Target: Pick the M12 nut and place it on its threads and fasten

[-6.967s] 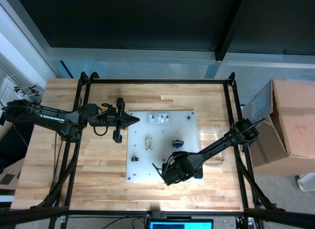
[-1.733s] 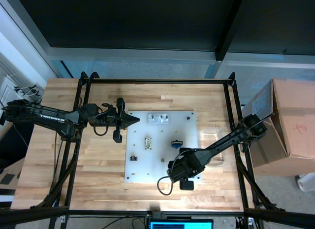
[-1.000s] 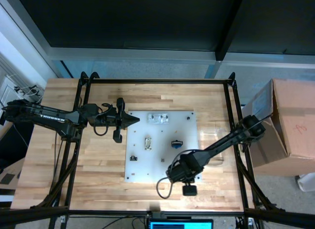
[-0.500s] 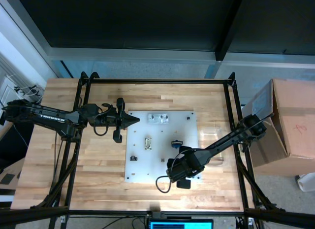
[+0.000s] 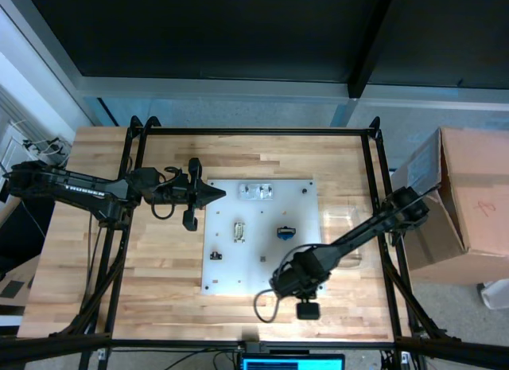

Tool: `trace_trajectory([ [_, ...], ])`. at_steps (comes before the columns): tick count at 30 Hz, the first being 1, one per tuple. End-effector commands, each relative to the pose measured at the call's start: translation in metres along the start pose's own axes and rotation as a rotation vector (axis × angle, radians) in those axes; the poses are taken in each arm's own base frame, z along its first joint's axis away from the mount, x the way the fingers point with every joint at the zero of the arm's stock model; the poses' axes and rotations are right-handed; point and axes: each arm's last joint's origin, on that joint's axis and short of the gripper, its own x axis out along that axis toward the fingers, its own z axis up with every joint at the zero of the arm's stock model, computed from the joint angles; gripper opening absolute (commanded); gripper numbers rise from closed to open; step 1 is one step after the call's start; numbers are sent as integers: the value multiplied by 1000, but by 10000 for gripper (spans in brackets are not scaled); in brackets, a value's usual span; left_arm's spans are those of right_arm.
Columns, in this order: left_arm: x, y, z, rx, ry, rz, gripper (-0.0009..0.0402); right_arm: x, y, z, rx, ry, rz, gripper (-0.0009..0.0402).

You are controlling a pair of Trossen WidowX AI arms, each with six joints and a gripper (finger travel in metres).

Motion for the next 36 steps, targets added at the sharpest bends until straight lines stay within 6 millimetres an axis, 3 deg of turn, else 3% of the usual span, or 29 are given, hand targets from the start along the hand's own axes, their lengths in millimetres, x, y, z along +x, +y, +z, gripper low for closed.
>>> trace_trajectory([
  [1,0,0,0,0,-1,0,0,-5,-3,0,8,-46,-81,0],
  [14,0,0,-1,0,14,-1,0,-4,-10,7,101,-222,-309,0],
  [22,0,0,-2,0,18,0,0,6,-9,11,96,-205,-266,0],
  [27,0,0,-2,0,18,0,0,-3,-1,0,52,0,0,0],
  [36,0,0,-2,0,19,0,0,-10,-6,-3,82,-69,-150,0],
])
